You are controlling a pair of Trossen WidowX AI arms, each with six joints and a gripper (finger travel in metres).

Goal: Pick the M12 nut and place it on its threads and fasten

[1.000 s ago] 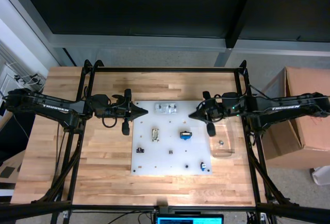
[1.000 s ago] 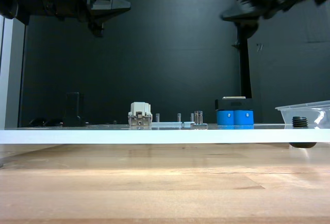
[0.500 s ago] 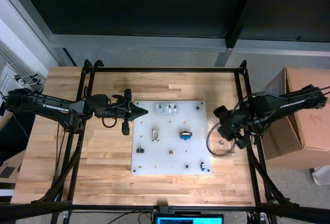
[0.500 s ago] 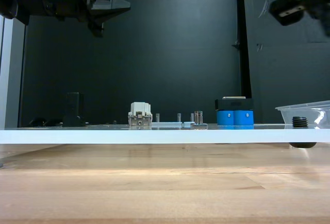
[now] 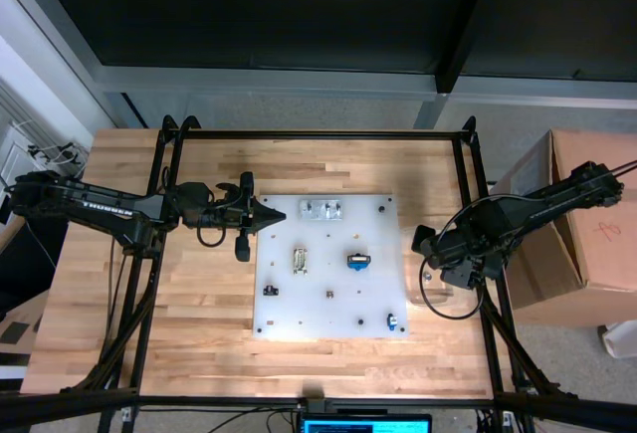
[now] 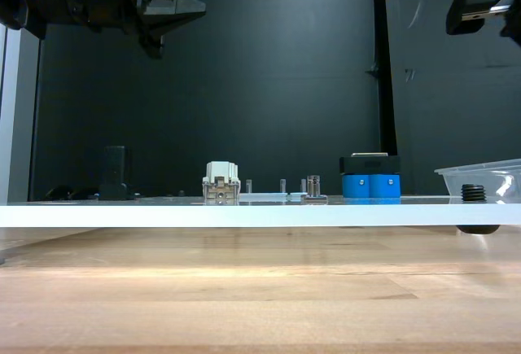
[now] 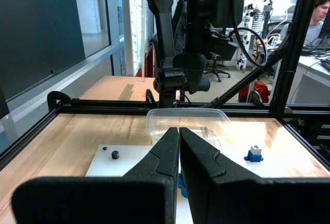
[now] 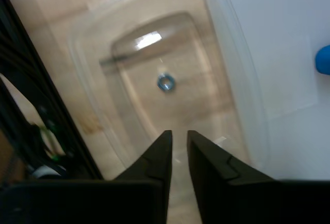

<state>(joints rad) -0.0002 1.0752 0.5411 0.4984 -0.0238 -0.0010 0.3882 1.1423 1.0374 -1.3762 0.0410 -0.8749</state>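
Wooden planks made up the bench [image 5: 199, 304], and a white board [image 5: 299, 304] lay flat in the middle of it. A clear tray [image 8: 229, 64] sat on the bench just beside the board's right edge. A cardboard box [image 5: 587, 224] stood off to the right of the bench.

The little silver nut [image 8: 165, 83] lay flat and loose on the floor of the tray. Nothing held it, and it was not on its stud. The black stud [image 6: 473, 193] stood on the board with its ribs bare and nothing on top. From the low view the stud looked as if it were inside the tray, but it stood in front of it. A blue block [image 6: 370, 185] sat further left on the board.

The right gripper [image 8: 177, 134] hung over the tray and pointed down into it. The nut lay just past its tips and did not touch them. Its fingers [image 8: 160, 154] were a little apart, with a small gap between them and nothing in it.

The left gripper [image 5: 274, 217] was high over the far left edge of the board and pointed across toward the right arm. Its fingers [image 7: 165, 154] were pressed together and held nothing.
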